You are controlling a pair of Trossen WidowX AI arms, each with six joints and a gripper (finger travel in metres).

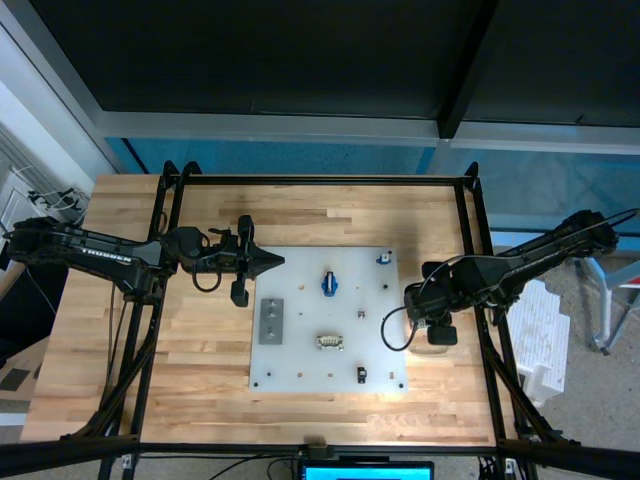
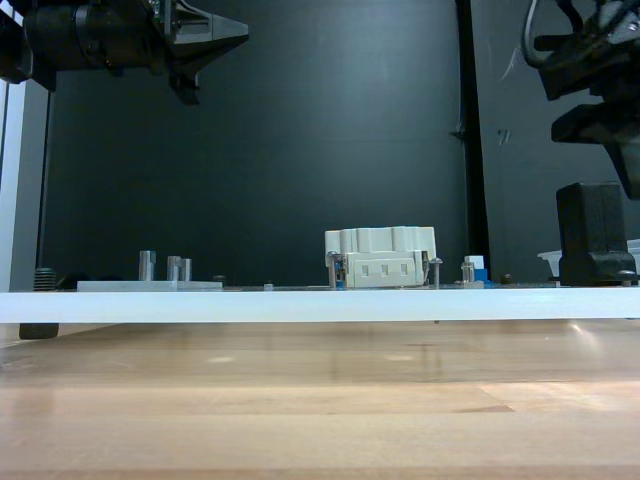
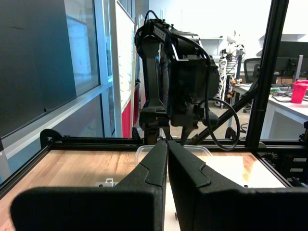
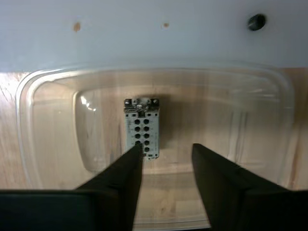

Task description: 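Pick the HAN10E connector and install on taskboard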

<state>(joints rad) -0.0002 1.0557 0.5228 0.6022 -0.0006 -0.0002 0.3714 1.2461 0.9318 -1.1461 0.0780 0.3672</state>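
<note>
HAN10E connector (image 4: pixel 141 129): small pale grey-beige block with rows of contact holes, flat in the clear plastic tray (image 4: pixel 24 120), untouched.
Right claw (image 4: pixel 167 150): spread, empty, above the tray; the block sits under one finger, not between both.
Tray: on the wooden worktop (image 1: pixel 200 400), just beside the white perforated taskboard (image 1: pixel 300 365).
Taskboard: carries a beige receptacle (image 1: pixel 330 342).
Left claw (image 1: pixel 270 260): pressed together, raised over the board's far-left corner.
Risk: a straight descent would likely put a finger on the block; the light tray could lift with it.
</note>
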